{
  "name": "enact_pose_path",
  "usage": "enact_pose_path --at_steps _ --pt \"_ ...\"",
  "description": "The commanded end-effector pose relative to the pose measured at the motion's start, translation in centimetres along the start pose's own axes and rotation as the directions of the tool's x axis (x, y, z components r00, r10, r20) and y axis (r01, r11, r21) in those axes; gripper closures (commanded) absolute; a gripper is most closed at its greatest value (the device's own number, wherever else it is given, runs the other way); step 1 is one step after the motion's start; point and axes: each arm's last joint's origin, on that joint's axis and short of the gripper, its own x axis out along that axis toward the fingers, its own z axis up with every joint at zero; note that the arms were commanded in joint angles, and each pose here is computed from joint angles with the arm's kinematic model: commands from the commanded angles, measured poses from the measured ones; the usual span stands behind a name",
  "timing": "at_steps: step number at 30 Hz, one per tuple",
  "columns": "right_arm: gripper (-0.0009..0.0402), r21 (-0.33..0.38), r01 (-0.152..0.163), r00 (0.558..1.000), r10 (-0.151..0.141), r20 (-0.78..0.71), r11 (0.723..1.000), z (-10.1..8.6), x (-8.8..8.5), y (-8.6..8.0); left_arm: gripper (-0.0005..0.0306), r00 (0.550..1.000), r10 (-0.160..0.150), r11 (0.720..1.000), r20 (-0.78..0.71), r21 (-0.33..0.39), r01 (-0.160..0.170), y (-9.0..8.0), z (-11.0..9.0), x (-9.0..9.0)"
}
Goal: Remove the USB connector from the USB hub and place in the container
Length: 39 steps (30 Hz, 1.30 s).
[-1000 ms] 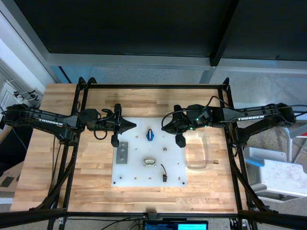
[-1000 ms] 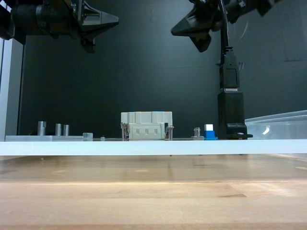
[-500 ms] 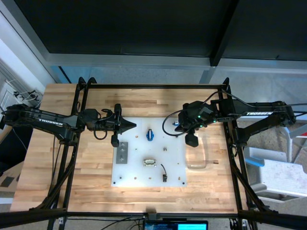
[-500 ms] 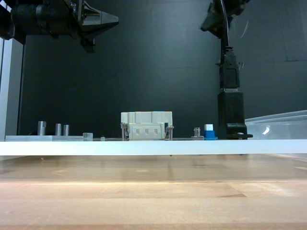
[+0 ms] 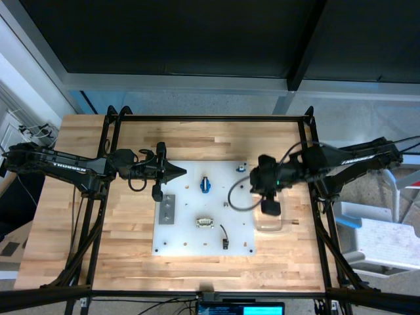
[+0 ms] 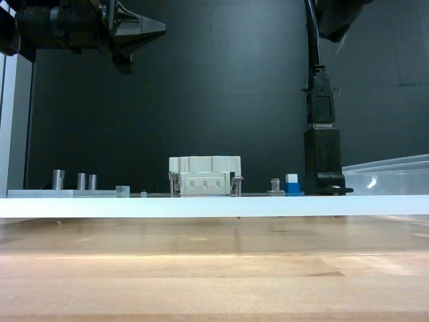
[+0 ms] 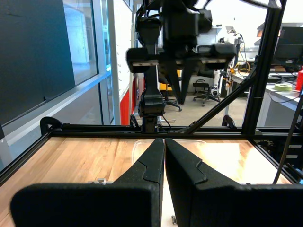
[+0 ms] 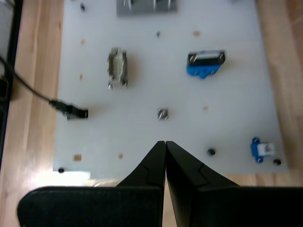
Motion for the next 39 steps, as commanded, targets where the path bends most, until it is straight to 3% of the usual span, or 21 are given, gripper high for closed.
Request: enact_pose_path --at_steps 1,6,18,26,29,35,39 --pt "0.0393 0.016 -0.011 1.0 0.011 -0.008 1.0 -0.2 0.3 1.2 0.03 1.0 0.0 1.0 0.0 0.0 0.0 0.0 0.0 0.0" --pt "0.0393 0.019 -0.036 0.999 0.036 -0.04 0.999 -0.7 1.0 3.2 0.03 1.0 0.0 1.0 0.0 0.0 0.0 0.0 0.0 0.0" --pt "0.0385 0.02 -0.039 0.997 0.041 -0.064 0.999 -1.0 2.7 7.2 0.03 1.0 0.0 1.0 0.0 0.0 0.0 0.0 0.0 0.0" --pt "0.0313 0.025 -0.041 0.997 0.042 -0.07 0.999 -1.0 3.9 9.1 0.03 1.0 0.0 1.0 0.0 0.0 0.0 0.0 0.0 0.0" --pt "0.0282 0.022 -0.021 0.998 0.023 -0.062 1.0 -0.8 4.3 9.7 0.03 1.0 0.0 1.0 0.0 0.0 0.0 0.0 0.0 0.0" --pt "0.0233 0.011 -0.024 0.997 0.025 -0.07 1.0 -0.2 5.2 11.1 0.03 1.0 0.0 1.0 0.0 0.0 0.0 0.0 0.0 0.0" --pt "0.0216 0.024 0.014 0.998 -0.013 -0.061 1.0 0.2 6.2 11.8 0.03 1.0 0.0 1.0 0.0 0.0 0.0 0.0 0.0 0.0"
